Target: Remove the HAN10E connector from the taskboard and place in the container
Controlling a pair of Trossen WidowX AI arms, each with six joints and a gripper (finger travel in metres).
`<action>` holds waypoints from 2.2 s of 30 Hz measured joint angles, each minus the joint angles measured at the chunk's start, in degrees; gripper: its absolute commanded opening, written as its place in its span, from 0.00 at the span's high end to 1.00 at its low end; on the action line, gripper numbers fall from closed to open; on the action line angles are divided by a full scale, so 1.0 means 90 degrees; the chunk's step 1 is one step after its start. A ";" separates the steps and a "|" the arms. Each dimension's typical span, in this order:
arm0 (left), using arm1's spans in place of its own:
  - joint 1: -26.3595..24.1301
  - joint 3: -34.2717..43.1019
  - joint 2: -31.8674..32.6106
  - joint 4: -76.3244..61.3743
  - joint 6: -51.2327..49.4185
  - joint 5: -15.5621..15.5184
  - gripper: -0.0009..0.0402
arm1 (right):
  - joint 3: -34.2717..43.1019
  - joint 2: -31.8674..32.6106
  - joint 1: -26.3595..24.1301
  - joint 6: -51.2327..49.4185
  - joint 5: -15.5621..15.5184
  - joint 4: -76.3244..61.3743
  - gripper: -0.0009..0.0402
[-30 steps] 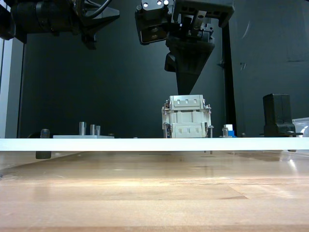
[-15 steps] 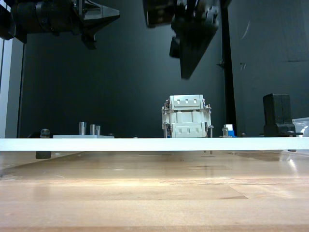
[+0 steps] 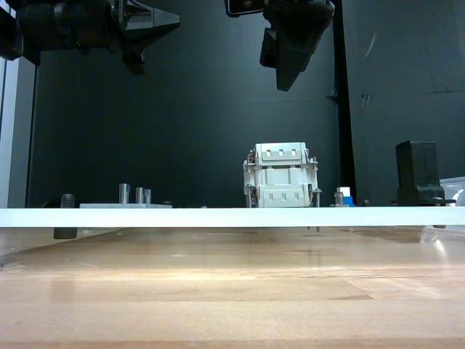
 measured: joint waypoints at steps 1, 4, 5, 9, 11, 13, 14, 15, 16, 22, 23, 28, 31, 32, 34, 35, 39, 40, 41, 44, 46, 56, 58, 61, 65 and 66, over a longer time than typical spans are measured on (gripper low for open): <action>0.0000 0.0000 0.0000 0.0000 -0.0002 -0.0002 0.98 | 0.0000 0.0000 0.0000 0.0000 0.0002 0.0000 0.98; 0.0000 -0.0002 0.0000 -0.0002 0.0000 0.0000 0.98 | 0.0000 0.0012 0.0000 0.0000 0.0002 0.0000 0.98; 0.0000 -0.0002 0.0000 0.0000 0.0000 0.0000 0.98 | 0.0000 0.0012 0.0000 0.0000 0.0000 0.0002 0.97; 0.0000 -0.0002 0.0000 0.0000 0.0000 0.0000 0.98 | 0.0000 0.0012 0.0019 0.0000 0.0005 0.0002 0.88; 0.0000 -0.0002 0.0000 0.0000 -0.0002 0.0000 0.98 | 0.0000 0.0015 0.0044 0.0000 0.0007 0.0012 0.80; 0.0000 -0.0002 0.0000 0.0000 0.0000 0.0000 0.98 | 0.0000 0.0017 0.0070 0.0010 0.0022 0.0063 0.72; 0.0000 0.0000 0.0000 0.0000 -0.0002 0.0000 0.98 | 0.0000 0.0046 0.0078 0.0051 0.0027 0.0092 0.67; 0.0000 0.0000 0.0000 0.0000 0.0000 0.0000 0.98 | 0.0002 0.0063 0.0083 0.0095 0.0056 0.0097 0.62; 0.0000 0.0000 0.0000 -0.0002 0.0000 0.0000 0.98 | 0.0007 0.0095 0.0085 0.0124 0.0061 0.0097 0.57; 0.0000 0.0000 0.0000 0.0000 0.0000 0.0000 0.98 | 0.0012 0.0114 0.0085 0.0260 0.0066 0.0100 0.34; 0.0000 0.0000 0.0000 0.0000 0.0000 0.0000 0.98 | 0.0012 0.0119 0.0085 0.0260 0.0066 0.0100 0.31; 0.0000 0.0000 0.0000 0.0000 0.0000 0.0000 0.98 | 0.0015 0.0194 0.0087 0.0262 0.0066 0.0102 0.28; 0.0000 -0.0002 0.0000 0.0000 -0.0002 0.0000 0.98 | 0.0109 0.0316 0.0092 0.0257 0.0066 0.0087 0.29; 0.0000 0.0000 0.0000 0.0000 0.0000 0.0000 0.98 | 0.0185 0.0376 0.0095 0.0248 0.0063 0.0092 0.29; 0.0000 0.0000 0.0000 -0.0002 -0.0002 0.0000 0.98 | 0.0401 0.0532 0.0097 0.0219 0.0063 -0.0012 0.29; 0.0000 0.0000 0.0000 -0.0002 -0.0002 0.0000 0.98 | 0.0532 0.0629 0.0097 0.0197 0.0066 -0.0090 0.29; 0.0000 -0.0002 0.0000 -0.0002 0.0000 0.0000 0.98 | 0.1003 0.0991 0.0097 0.0063 0.0066 -0.0498 0.29; 0.0000 0.0000 0.0000 0.0000 -0.0002 0.0000 0.98 | 0.1066 0.1035 0.0097 0.0046 0.0066 -0.0529 0.29; 0.0000 0.0000 0.0000 0.0000 -0.0002 0.0000 0.98 | 0.1095 0.1059 0.0097 0.0044 0.0063 -0.0532 0.29; 0.0000 0.0000 0.0000 -0.0002 0.0000 0.0000 0.98 | 0.1030 0.1071 0.0097 0.0010 0.0066 -0.0527 0.29; 0.0000 -0.0002 0.0000 0.0000 -0.0002 0.0000 0.98 | 0.0899 0.1076 0.0097 0.0000 0.0066 -0.0498 0.29; 0.0000 0.0000 0.0000 -0.0002 0.0000 0.0000 0.98 | 0.0185 0.1083 0.0165 -0.0044 0.0068 0.0202 0.29; 0.0000 0.0000 0.0000 0.0000 -0.0002 0.0000 0.98 | 0.0046 0.1083 0.0170 -0.0056 0.0068 0.0296 0.29; 0.0000 0.0000 0.0000 0.0000 0.0000 0.0000 0.98 | -0.0134 0.1083 0.0175 -0.0056 0.0068 0.0427 0.29; 0.0000 -0.0002 0.0000 0.0000 -0.0002 0.0000 0.98 | -0.0372 0.1083 0.0180 -0.0053 0.0068 0.0712 0.30; 0.0000 -0.0002 0.0000 0.0000 0.0000 0.0000 0.98 | -0.0418 0.1083 0.0180 -0.0053 0.0068 0.0755 0.31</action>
